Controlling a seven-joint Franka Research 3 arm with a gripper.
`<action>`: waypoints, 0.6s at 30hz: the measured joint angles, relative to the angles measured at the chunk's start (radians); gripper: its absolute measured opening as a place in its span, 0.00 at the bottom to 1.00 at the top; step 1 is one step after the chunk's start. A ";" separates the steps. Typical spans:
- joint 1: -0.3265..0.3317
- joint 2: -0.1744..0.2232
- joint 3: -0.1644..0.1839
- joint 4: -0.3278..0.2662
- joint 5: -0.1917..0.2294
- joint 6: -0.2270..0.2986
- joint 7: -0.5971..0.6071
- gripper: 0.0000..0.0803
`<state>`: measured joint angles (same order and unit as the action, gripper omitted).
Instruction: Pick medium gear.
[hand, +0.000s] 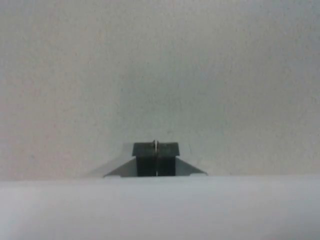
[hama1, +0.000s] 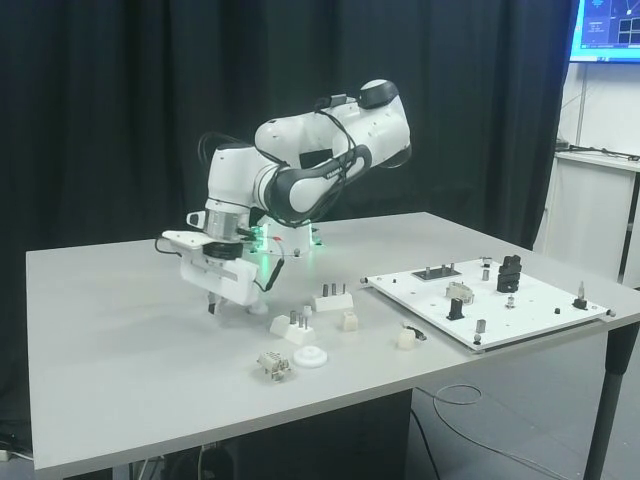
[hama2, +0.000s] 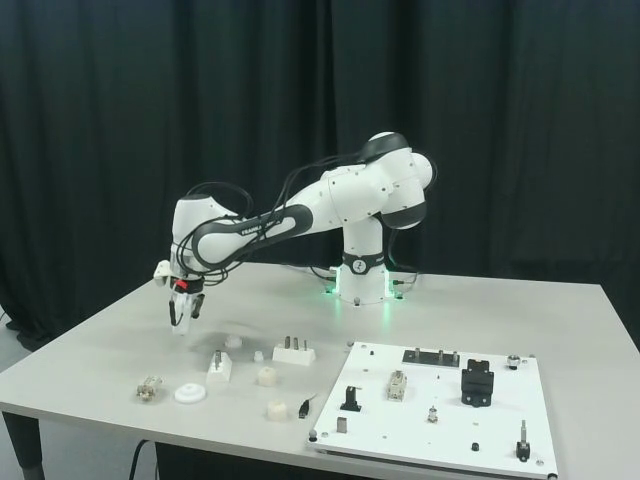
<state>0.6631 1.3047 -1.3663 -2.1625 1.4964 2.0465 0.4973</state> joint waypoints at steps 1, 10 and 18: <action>0.000 0.000 -0.001 0.000 0.000 0.000 -0.001 0.00; 0.000 0.000 -0.007 0.004 -0.003 0.000 -0.009 0.00; 0.000 0.000 -0.021 0.006 -0.020 0.008 -0.009 0.00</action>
<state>0.6631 1.3047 -1.3870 -2.1569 1.4765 2.0547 0.4884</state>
